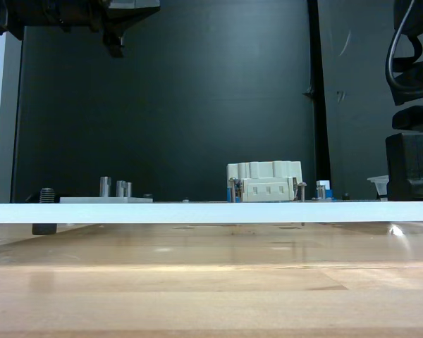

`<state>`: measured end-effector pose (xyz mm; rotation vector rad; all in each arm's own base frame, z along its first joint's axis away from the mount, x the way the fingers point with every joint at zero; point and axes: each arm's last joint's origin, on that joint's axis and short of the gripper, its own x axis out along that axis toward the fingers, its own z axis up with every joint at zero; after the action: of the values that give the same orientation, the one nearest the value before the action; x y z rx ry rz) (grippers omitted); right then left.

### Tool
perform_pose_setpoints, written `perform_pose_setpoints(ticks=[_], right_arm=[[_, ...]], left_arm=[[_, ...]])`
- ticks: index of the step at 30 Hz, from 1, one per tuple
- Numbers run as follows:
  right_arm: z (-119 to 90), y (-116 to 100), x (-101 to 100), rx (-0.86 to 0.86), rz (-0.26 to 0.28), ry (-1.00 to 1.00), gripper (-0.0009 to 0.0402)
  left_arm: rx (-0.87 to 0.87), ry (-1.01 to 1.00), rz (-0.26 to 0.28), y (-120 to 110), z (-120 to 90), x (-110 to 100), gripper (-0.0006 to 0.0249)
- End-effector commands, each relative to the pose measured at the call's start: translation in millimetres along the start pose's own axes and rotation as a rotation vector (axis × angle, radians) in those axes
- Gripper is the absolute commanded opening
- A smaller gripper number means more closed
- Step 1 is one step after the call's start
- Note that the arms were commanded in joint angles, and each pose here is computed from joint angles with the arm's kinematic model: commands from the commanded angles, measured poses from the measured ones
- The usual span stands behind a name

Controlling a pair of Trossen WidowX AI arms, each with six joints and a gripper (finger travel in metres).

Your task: Pick the 16mm bar and install on taskboard

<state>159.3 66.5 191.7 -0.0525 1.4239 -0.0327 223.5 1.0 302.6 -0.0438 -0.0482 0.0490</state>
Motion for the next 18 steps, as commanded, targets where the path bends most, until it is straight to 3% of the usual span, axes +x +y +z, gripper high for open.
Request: perform_pose_setpoints(ticks=[1,18], right_arm=[[-1.5,0.0,2.7,-0.004,0.002,0.005,0.0192],[-5.4,2.3,11.3,-0.038,0.008,-0.003,0.0192]], left_arm=[[0.000,0.000,0.000,0.0,0.1,0.1,0.0000],[0.000,0.000,0.000,0.0,0.1,0.1,0.0000]])
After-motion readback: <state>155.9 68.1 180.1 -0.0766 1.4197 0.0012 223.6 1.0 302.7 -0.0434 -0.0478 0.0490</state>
